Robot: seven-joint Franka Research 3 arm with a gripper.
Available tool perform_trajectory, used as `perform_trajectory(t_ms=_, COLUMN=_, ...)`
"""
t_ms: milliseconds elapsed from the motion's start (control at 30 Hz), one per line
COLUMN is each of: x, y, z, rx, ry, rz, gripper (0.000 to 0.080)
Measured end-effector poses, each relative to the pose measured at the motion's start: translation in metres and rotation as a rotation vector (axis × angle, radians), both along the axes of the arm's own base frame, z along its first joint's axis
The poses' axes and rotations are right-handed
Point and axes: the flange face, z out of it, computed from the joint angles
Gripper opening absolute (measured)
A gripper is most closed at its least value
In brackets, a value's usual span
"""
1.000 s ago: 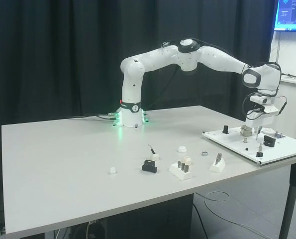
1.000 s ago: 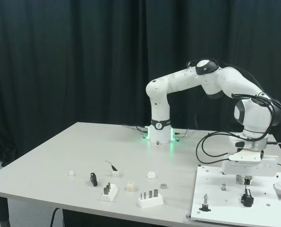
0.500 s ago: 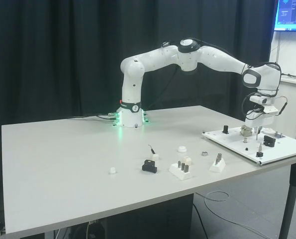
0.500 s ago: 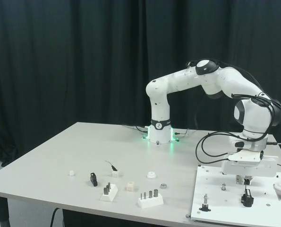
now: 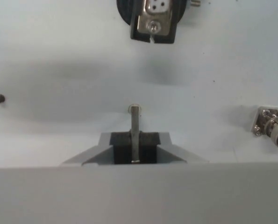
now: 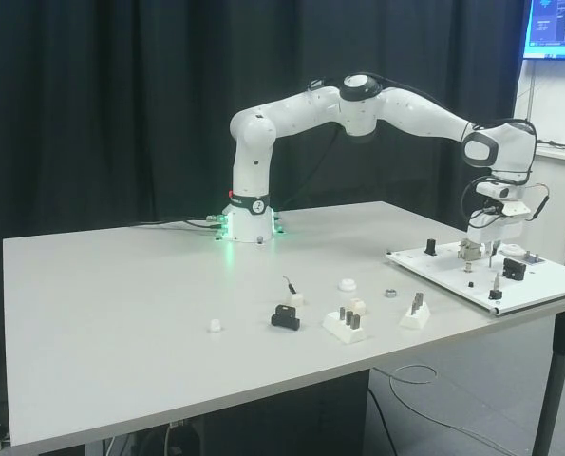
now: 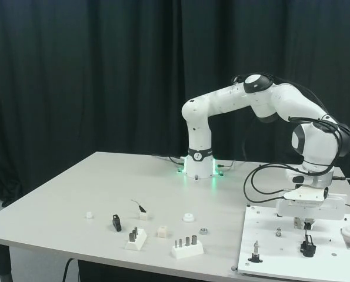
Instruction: Insert square peg 1.
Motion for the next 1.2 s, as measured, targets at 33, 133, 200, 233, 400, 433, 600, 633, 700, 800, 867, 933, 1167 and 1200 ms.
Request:
perform_trajectory(t_ms=33, x=-0.0001, y=0.0002, z=-0.0001, rx=0.000, ry=0.000, rz=-0.003, gripper=0.0029)
perform_trajectory(t_ms=133, x=-0.0005, y=0.0007, z=-0.0002, rx=0.000, ry=0.000, rz=-0.009, gripper=0.0029)
perform_trajectory(t_ms=200, x=-0.0006, y=0.0009, z=-0.0003, rx=0.000, ry=0.000, rz=-0.009, gripper=0.0029)
perform_trajectory(t_ms=233, x=-0.0006, y=0.0010, z=-0.0003, rx=0.000, ry=0.000, rz=-0.010, gripper=0.0029)
perform_trajectory(t_ms=400, x=-0.0007, y=0.0011, z=-0.0003, rx=0.000, ry=0.000, rz=-0.011, gripper=0.0029)
perform_trajectory(t_ms=433, x=-0.0007, y=0.0011, z=-0.0004, rx=0.000, ry=0.000, rz=-0.012, gripper=0.0029)
perform_trajectory(t_ms=600, x=-0.0006, y=0.0010, z=-0.0003, rx=-0.001, ry=0.000, rz=-0.011, gripper=0.0029)
perform_trajectory(t_ms=633, x=-0.0006, y=0.0010, z=-0.0003, rx=-0.002, ry=-0.001, rz=-0.011, gripper=0.0029)
perform_trajectory(t_ms=700, x=-0.0007, y=0.0011, z=-0.0002, rx=-0.004, ry=-0.001, rz=-0.007, gripper=0.0029)
perform_trajectory(t_ms=800, x=-0.0010, y=0.0017, z=-0.0002, rx=-0.008, ry=-0.002, rz=0.009, gripper=0.0029)
perform_trajectory(t_ms=867, x=-0.0012, y=0.0023, z=-0.0002, rx=-0.010, ry=-0.002, rz=0.026, gripper=0.0029)
perform_trajectory(t_ms=933, x=-0.0014, y=0.0028, z=-0.0002, rx=-0.012, ry=-0.003, rz=0.040, gripper=0.0029)
perform_trajectory(t_ms=1167, x=-0.0019, y=0.0041, z=-0.0002, rx=-0.020, ry=-0.003, rz=0.078, gripper=0.0029)
perform_trajectory(t_ms=1200, x=-0.0020, y=0.0043, z=-0.0002, rx=-0.021, ry=-0.003, rz=0.082, gripper=0.0029)
